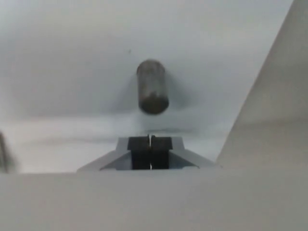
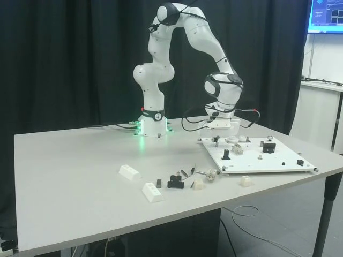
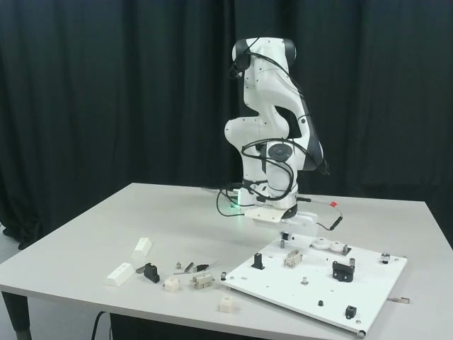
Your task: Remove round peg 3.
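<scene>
A short grey round peg [image 1: 152,86] stands upright on the white board [image 1: 72,57]. My gripper [image 1: 150,152] is shut, its two black fingertips pressed together with nothing between them, a little way off the peg. From the room the gripper [image 2: 216,136] hangs low over the board's [image 2: 278,163] far corner nearest the arm's base, just above a small dark peg [image 2: 215,141]. In the second room view the gripper [image 3: 285,236] sits right over that peg [image 3: 282,244] on the board [image 3: 283,287].
The board carries other parts: a black block [image 2: 268,145], round white pieces [image 3: 320,244] and small pegs. Loose on the table in front lie two white blocks [image 2: 129,172] [image 2: 153,192], a black part [image 2: 174,182], small connectors [image 3: 202,281] and a white cube [image 2: 246,181].
</scene>
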Controlling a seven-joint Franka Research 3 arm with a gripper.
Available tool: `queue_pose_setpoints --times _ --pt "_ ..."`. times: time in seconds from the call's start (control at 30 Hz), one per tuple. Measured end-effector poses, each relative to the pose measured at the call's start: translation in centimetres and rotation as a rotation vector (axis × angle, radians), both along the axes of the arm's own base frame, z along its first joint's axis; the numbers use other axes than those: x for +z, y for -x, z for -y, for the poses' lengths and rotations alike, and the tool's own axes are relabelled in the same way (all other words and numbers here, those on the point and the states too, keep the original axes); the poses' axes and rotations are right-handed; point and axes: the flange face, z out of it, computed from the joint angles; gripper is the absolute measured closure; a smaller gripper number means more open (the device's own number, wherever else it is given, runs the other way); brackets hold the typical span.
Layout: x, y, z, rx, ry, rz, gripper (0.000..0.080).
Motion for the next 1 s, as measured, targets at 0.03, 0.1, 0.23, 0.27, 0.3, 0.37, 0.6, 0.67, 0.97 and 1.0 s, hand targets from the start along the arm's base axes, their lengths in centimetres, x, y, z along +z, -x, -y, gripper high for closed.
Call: queue_pose_setpoints --times 0.03,0.1,0.23,0.27,0.3,0.37,0.6,0.67,0.97,1.0 --pt "0.2 0.0 0.0 0.001 -0.001 -0.001 0.0801" --pt "0.7 0.0 -0.1 0.002 -0.003 -0.003 0.0801" --pt "1.5 0.0 -0.2 0.003 -0.007 -0.002 0.0801" --pt "1.7 -0.1 -0.2 0.003 -0.008 0.000 0.0801" --pt "1.9 -0.1 -0.2 0.003 -0.009 0.001 0.0801" --pt "2.4 -0.1 -0.2 0.003 -0.011 0.003 0.0801" --pt "3.6 -0.5 0.0 -0.002 -0.017 0.019 0.0801" --pt "3.9 -0.6 0.1 -0.003 -0.017 0.024 0.0801" --pt "4.6 -1.1 0.6 -0.002 -0.014 0.043 0.0801" --pt "4.7 -1.1 0.7 -0.003 -0.013 0.044 0.0801"
